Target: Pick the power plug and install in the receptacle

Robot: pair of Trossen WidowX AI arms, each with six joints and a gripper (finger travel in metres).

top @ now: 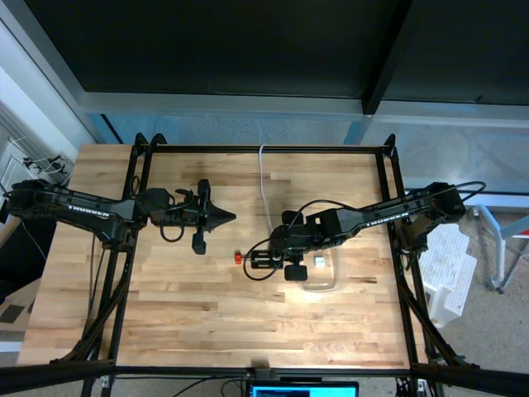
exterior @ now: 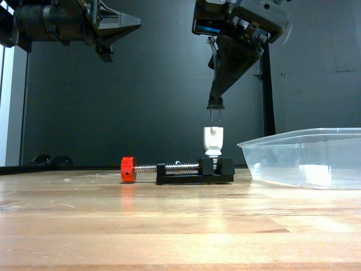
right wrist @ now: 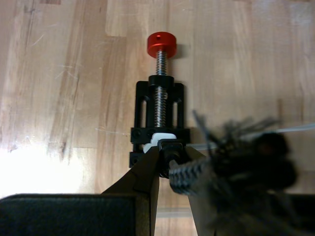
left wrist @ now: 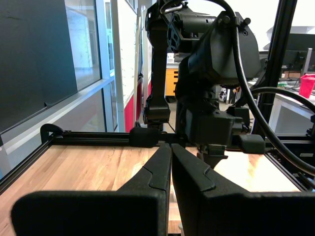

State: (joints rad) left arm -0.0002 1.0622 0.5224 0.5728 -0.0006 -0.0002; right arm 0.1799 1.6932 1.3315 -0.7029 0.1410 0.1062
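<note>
My right gripper (exterior: 214,100), fingers (exterior: 223,79) clamped on the plug (exterior: 214,106), hangs just above the receptacle (exterior: 212,139); I'd say skewed prongs could jam. Left gripper (exterior: 135,22) sits high, fingers (left wrist: 156,172) together

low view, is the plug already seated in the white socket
No, the power plug, held in the right gripper, hangs above the receptacle with a gap between; the left gripper is up high at the left.

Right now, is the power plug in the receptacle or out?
Out: the right gripper holds the power plug above the receptacle, a gap below its prongs. Left gripper hovers apart, shut.
</note>
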